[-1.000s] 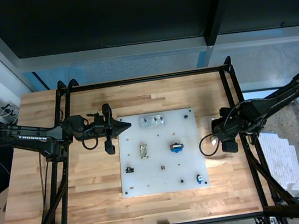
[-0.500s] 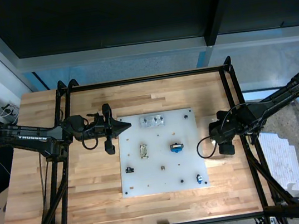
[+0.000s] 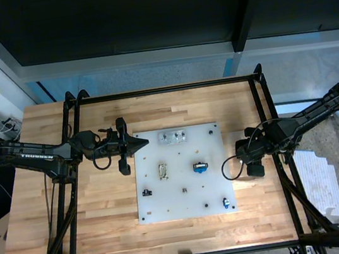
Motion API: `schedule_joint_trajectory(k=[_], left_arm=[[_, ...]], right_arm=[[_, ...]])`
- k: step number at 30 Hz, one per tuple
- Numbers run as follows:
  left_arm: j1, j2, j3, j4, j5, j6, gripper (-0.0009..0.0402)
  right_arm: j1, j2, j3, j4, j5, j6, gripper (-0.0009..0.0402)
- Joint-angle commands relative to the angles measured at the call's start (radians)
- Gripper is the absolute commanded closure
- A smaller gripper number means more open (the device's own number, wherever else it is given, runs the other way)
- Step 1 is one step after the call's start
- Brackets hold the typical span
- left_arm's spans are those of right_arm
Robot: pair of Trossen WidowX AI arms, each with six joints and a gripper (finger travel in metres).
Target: Pick the RJ45 connector and install on taskboard
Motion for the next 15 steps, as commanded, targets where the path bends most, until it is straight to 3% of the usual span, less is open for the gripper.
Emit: schedule_joint_trajectory(k=[1,15], left_arm=[[0.0,0.0,0.0,0.0,0.0,0.0,0.0393],[0.0,0.0,0.0,0.0,0.0,0.0,0.0393]], right_arm=[[0.0,0.0,0.0,0.0,0.001,0.0,0.024],[-0.005,0.0,0.0,-0.001,0.002,0.004,0.0315]])
